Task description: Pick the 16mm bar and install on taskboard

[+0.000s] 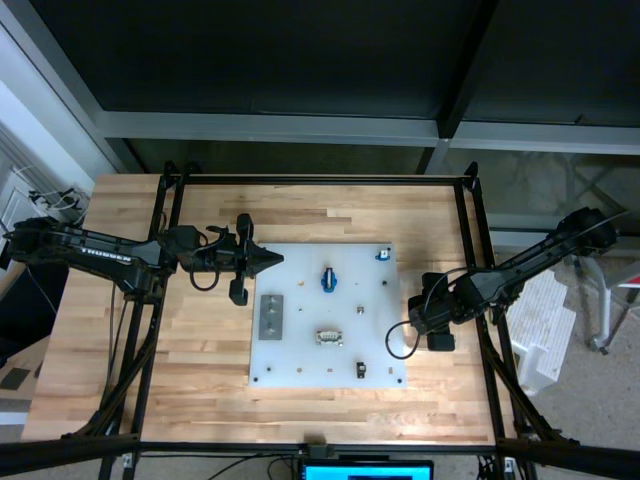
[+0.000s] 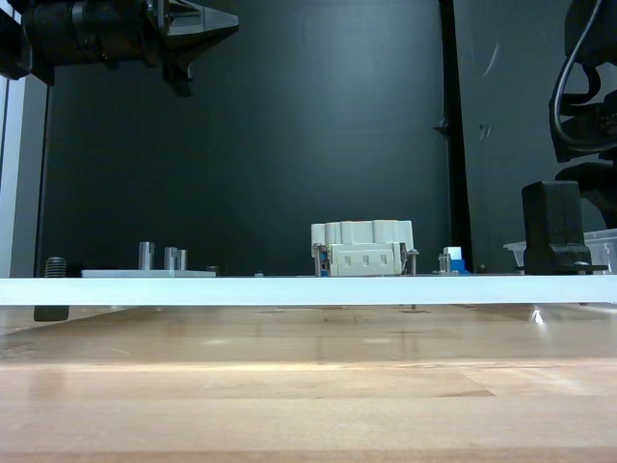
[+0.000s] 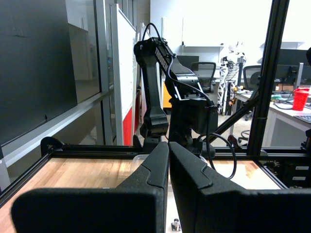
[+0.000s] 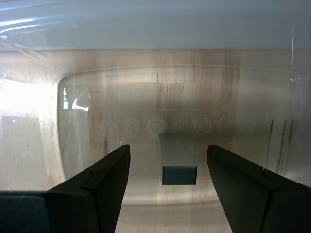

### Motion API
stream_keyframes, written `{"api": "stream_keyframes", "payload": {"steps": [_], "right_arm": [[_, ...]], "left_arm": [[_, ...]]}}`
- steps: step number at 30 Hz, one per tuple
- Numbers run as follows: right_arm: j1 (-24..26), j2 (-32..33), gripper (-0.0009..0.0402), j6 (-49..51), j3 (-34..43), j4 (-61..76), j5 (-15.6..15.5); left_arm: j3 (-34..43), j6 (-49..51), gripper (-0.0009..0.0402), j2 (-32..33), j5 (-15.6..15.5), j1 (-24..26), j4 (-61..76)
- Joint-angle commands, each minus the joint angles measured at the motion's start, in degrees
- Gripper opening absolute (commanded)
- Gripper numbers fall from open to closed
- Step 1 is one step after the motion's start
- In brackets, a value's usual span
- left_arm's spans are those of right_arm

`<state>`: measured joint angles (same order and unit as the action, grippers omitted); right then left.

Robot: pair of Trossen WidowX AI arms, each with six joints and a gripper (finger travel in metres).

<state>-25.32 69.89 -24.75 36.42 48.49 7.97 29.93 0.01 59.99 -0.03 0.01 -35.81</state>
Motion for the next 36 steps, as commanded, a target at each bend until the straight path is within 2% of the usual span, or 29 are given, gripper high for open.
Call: {"api": "stream_keyframes", "payload": {"steps": [1,23,30,36], "right_arm": [[0.04,0.0,0.02,0.2,0.04,0.0,0.02],[0.09,-0.02,0.0003,1.66,0.04,-0.02,0.0],[0.09,-0.04,0.001,1.66,0.15,-0.28,0.0],[0.09,-1.46,0.0012,1.64,3.15,2.45,-0.59]], "left_arm": [[0.02,0.0,0.0,0.0,0.0,0.0,-0.02],[0.02,0.0,0.0,0.0,0.0,0.0,-0.02],[0.02,0.0,0.0,0.0,0.0,0.0,-0.02],[0.02,0.0,0.0,0.0,0.0,0.0,-0.02]]}}
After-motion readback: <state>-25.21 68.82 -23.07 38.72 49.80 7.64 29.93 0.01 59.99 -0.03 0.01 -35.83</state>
